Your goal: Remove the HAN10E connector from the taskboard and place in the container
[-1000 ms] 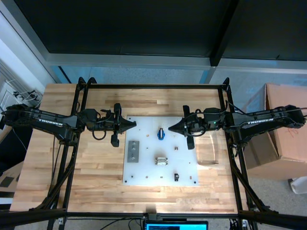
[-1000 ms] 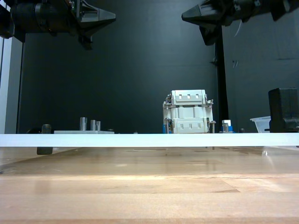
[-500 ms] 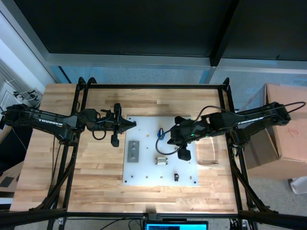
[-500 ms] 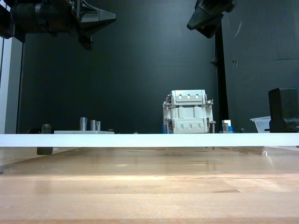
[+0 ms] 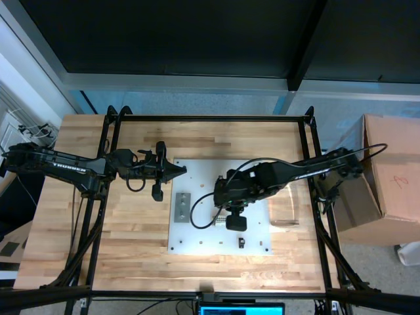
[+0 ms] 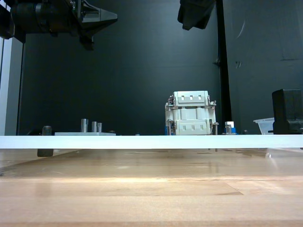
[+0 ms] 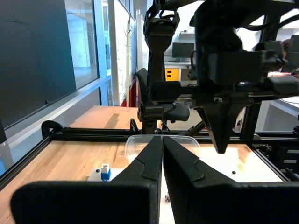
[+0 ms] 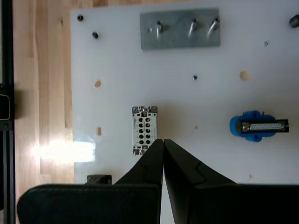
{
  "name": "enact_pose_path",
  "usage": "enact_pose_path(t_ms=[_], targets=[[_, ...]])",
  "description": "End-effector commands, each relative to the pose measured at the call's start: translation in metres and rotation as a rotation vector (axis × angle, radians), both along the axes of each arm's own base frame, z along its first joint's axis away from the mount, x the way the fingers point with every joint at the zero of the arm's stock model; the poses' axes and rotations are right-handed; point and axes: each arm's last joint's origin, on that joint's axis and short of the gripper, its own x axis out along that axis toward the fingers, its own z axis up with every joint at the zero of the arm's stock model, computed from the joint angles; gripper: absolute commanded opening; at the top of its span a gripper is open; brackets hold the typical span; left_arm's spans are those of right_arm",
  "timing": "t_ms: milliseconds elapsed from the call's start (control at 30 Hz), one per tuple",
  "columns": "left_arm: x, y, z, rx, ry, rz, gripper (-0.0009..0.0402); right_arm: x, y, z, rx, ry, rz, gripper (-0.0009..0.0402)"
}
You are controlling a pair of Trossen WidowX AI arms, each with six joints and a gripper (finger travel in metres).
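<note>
The grey-white HAN10E connector (image 6: 191,115) stands upright, fully in its seat on the white taskboard (image 5: 197,231). Seen from the right wrist, the connector (image 8: 144,129) lies just beside the tips of my right gripper (image 8: 163,142), which is shut and empty. That gripper (image 5: 224,197) points down over the board's middle, high above the connector (image 5: 219,219), and its tip shows in the low view (image 6: 188,22). My left gripper (image 5: 181,169) hangs shut and empty high over the board's far left corner, with its fingers together (image 7: 162,154).
A clear plastic container (image 5: 289,205) sits right of the board. On the board are a grey metal plate with pins (image 8: 180,29), a blue connector (image 8: 258,126) and a small black part (image 5: 241,242). A cardboard box (image 5: 387,170) stands off the table's right side.
My right arm has swung left and toward the near edge, from beside the blue connector to above the HAN10E connector, now pointing down. The left arm and the connector have not moved.
</note>
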Motion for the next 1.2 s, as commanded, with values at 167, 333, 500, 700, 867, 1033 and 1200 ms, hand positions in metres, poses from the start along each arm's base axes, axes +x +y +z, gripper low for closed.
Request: enact_pose_path(t_ms=[167,333,500,700,867,1033,1200], targets=[[0.000,0.000,0.000,0.000,0.000,0.000,0.0000,0.018,0.007,-0.005,-0.024,0.117,0.011,0.0000],[0.000,0.000,0.000,0.000,0.000,0.000,0.0000,0.022,0.008,-0.007,-0.027,0.130,0.012,0.0000],[0.000,0.000,0.000,0.000,0.000,0.000,0.0000,0.021,0.008,-0.007,-0.028,0.134,0.011,0.0001],[0.000,0.000,0.000,0.000,0.000,0.000,0.0000,0.021,0.008,-0.008,-0.030,0.137,0.008,0.0031],[0.000,0.000,0.000,0.000,0.000,0.000,0.0000,0.021,0.008,-0.011,-0.034,0.143,-0.009,0.0100],[0.000,0.000,0.000,0.000,0.000,0.000,0.0000,0.025,0.010,-0.022,-0.038,0.163,-0.018,0.0182],[0.000,0.000,0.000,0.000,0.000,0.000,0.0000,0.033,0.013,-0.035,-0.040,0.181,-0.024,0.0255]])
